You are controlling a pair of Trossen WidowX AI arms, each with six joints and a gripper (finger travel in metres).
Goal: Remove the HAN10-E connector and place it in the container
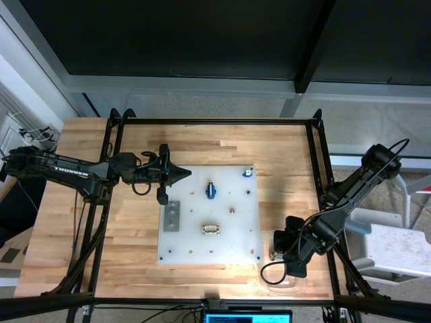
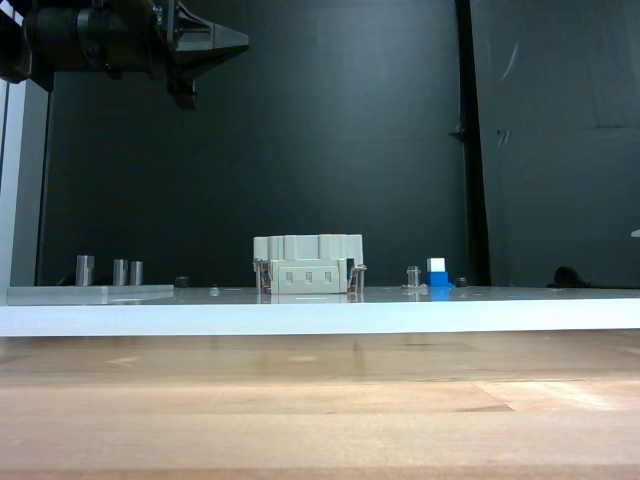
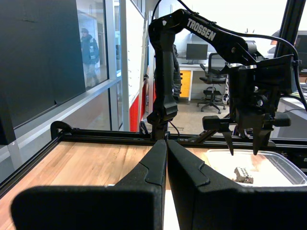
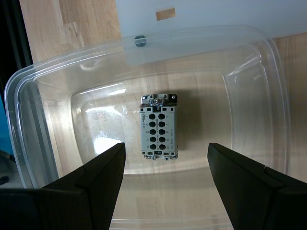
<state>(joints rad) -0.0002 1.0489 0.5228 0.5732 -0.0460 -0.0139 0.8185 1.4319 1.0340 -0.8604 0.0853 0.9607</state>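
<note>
**High view:** The left claw (image 1: 185, 173) hangs over the wooden counter (image 1: 81, 229). It is at about 10 o'clock from the white board (image 1: 236, 245). It is pinched shut and points toward 3 o'clock. On the board stand a blue clip (image 1: 211, 190) and a pale socket (image 1: 211, 231), with the socket at 6 o'clock from the clip. A grey block (image 1: 173, 217) with three holes lies at 9 o'clock from the socket. The right claw (image 1: 286, 259) is at about 4 o'clock from the board, right above the clear container (image 1: 288, 292).

**Low view:** The socket stands up on the board. The blue clip is at 3 o'clock from it and three little metal pegs (image 2: 120, 272) are at 9 o'clock. The left claw hangs high up, at about 10 o'clock from the socket.

**Left wrist view:** The left claw's two fingers (image 3: 192, 177) press together with no gap and hold nothing. Across the counter the right claw hangs over the container. The HAN10-E connector (image 3: 243, 175) lies inside the container, under the right claw's tips and not touching them.

**Right wrist view:** The right claw is spread wide and holds nothing. The connector lies flat in the middle of the container with its dark holes facing up. It sits between the two fingers and is apart from both.
</note>
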